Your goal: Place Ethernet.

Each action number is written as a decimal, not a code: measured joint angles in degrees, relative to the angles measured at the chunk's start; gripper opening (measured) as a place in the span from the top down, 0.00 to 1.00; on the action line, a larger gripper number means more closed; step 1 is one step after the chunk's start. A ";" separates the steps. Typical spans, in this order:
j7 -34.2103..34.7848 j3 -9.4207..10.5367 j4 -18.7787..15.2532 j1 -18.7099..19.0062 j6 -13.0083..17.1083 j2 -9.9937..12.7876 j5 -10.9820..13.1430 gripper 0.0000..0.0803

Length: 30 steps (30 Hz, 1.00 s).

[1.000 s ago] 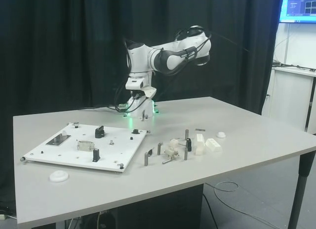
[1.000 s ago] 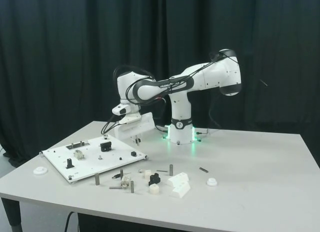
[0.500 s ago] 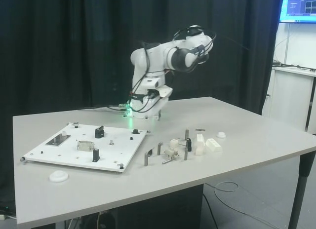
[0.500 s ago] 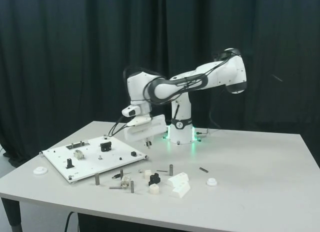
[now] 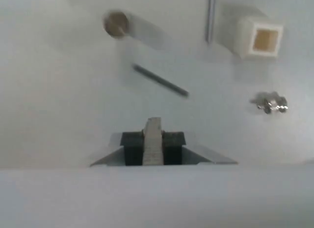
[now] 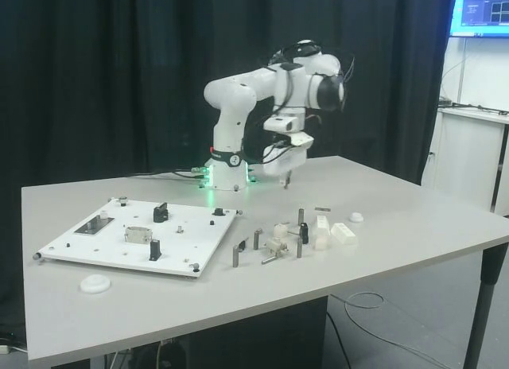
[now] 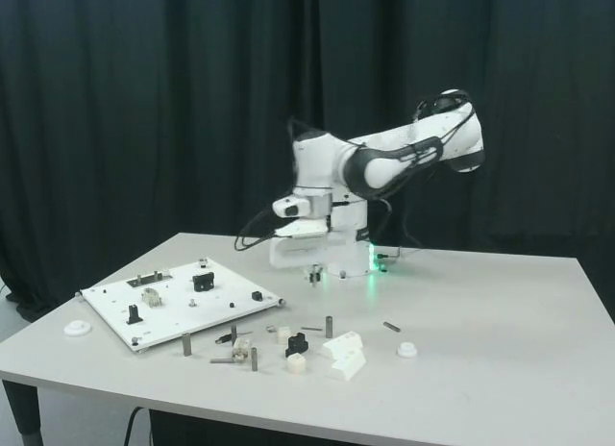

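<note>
Now the gripper (image 6: 287, 180) hangs above the grey table (image 6: 398, 218) (fingers pinched together, holding nothing visible), near scattered parts (image 6: 298, 234).

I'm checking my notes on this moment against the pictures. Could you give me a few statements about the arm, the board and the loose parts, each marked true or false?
1. The gripper hangs in the air above the grey table. True.
2. The gripper rests on the white board. False: it is off to the side of the board, nearer the loose parts.
3. A white disc lies on the table beside the board. True.
4. The arm's base stands on the board. False: it is bolted to the table behind it.
</note>
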 joint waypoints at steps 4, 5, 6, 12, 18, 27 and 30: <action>7.02 0.69 0.52 4.30 2.15 -0.21 -0.88 0.90; 8.49 0.93 0.69 5.26 2.64 -0.21 -1.03 0.90; 10.01 1.22 0.89 6.26 3.19 -0.22 -1.17 0.90; 19.05 3.38 2.19 11.31 7.11 -0.38 -1.76 0.90; 27.32 5.81 3.61 14.82 10.72 -0.78 -2.09 0.90; 34.53 8.22 6.03 16.44 14.01 -0.96 -2.12 0.90; 36.34 8.72 6.85 16.43 14.59 -1.19 -2.12 0.90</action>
